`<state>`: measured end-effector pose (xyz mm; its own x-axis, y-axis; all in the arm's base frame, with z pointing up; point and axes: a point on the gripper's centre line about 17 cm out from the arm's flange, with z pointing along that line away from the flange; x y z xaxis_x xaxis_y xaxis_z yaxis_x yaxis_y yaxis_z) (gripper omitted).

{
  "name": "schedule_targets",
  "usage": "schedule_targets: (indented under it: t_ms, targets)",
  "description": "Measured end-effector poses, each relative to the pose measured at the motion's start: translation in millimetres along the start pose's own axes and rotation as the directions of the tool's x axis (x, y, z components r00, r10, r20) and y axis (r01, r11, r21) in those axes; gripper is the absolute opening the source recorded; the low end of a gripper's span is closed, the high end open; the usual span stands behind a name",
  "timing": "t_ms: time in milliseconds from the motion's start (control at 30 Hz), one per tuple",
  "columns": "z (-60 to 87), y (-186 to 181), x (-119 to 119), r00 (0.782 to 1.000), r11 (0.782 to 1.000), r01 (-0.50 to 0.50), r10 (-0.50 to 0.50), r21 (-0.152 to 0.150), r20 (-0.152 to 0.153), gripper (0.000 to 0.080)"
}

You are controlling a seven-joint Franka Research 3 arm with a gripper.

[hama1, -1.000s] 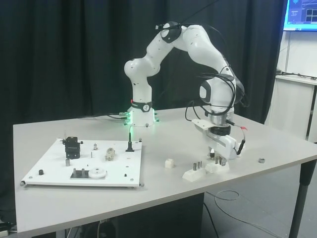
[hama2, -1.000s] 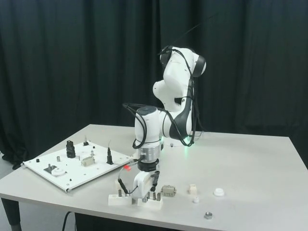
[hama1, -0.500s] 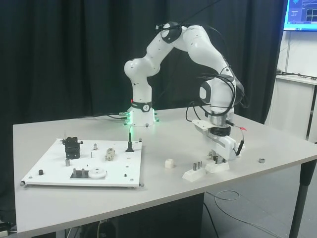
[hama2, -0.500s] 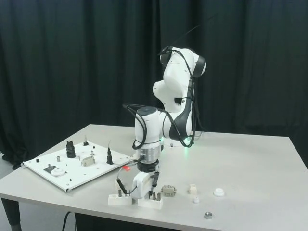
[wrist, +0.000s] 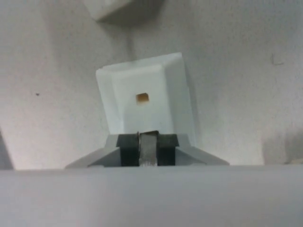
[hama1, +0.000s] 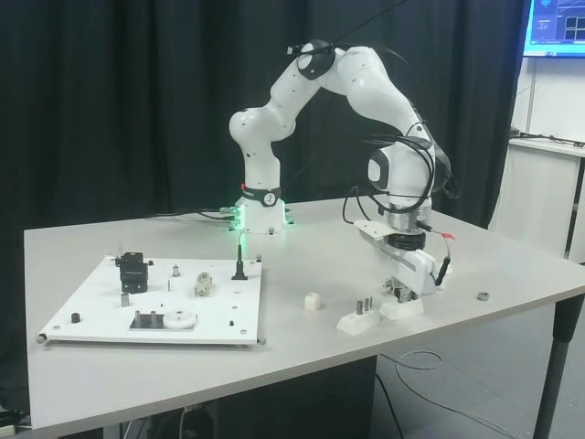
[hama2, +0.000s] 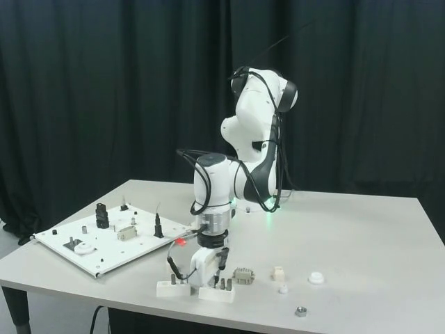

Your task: Pick square peg 2.

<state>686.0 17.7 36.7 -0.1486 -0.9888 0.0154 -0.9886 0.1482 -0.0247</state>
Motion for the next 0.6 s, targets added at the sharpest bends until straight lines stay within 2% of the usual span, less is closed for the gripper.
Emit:
schedule_targets:
  t_ms: [300, 600]
  targets:
    - [-12.3, 1, -1, 1.000, 1.000, -0.001, 0.001, -0.021, 0.008, 0.0074]
    - [-32.6, 5, -2, 1.000, 0.999, -0.002, 0.003, -0.055, 0.009, 0.0074]
